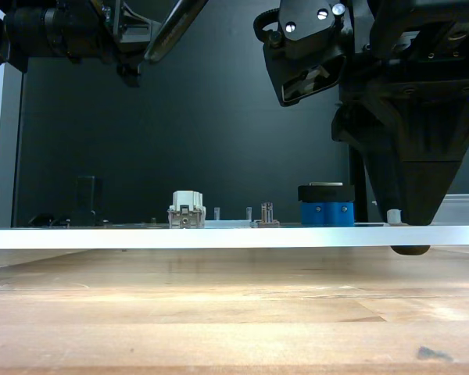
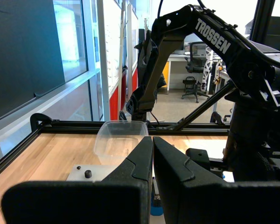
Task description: Unfasten the M12 fastener and place in the container
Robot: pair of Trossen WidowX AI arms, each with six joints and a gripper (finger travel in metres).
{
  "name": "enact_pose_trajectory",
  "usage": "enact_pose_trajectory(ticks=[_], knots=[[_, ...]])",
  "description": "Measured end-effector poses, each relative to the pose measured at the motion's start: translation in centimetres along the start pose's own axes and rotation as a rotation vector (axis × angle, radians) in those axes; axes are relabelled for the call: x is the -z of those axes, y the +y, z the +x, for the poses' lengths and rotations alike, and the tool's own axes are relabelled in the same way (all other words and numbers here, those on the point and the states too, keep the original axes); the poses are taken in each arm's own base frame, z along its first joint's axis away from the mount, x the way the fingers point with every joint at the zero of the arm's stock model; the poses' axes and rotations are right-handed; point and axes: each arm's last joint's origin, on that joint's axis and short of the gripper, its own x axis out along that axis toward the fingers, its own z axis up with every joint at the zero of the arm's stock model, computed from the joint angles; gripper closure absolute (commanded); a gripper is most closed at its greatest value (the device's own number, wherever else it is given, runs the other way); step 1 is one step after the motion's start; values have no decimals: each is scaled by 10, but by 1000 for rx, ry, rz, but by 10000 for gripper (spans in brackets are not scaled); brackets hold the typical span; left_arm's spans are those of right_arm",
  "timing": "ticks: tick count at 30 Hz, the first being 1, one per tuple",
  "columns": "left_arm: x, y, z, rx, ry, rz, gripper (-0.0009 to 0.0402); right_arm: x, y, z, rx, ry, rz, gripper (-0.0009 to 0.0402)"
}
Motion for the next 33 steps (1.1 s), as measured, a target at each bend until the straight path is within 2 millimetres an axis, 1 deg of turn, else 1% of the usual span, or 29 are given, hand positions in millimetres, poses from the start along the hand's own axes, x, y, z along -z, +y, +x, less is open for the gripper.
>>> enact_pose_trajectory(ticks=[9, 16, 19, 25, 29, 33], knots=[[0, 0, 0, 0, 0, 0, 393, 1, 0, 0, -2, 4, -1, 320], [0, 0, 0, 0, 0, 0, 393, 1, 0, 0, 0, 4, -2, 364], [0, 0, 0, 0, 0, 0, 393, 1, 0, 0, 2, 3, -23, 375], [0, 0, 0, 0, 0, 0, 393, 0, 0, 0, 1, 0, -122, 386], [0, 0, 0, 0, 0, 0, 393, 0, 0, -1, 1, -4, -234, 387], [0, 0, 0, 0, 0, 0, 393, 0, 0, -2, 1, -7, -393, 387]])
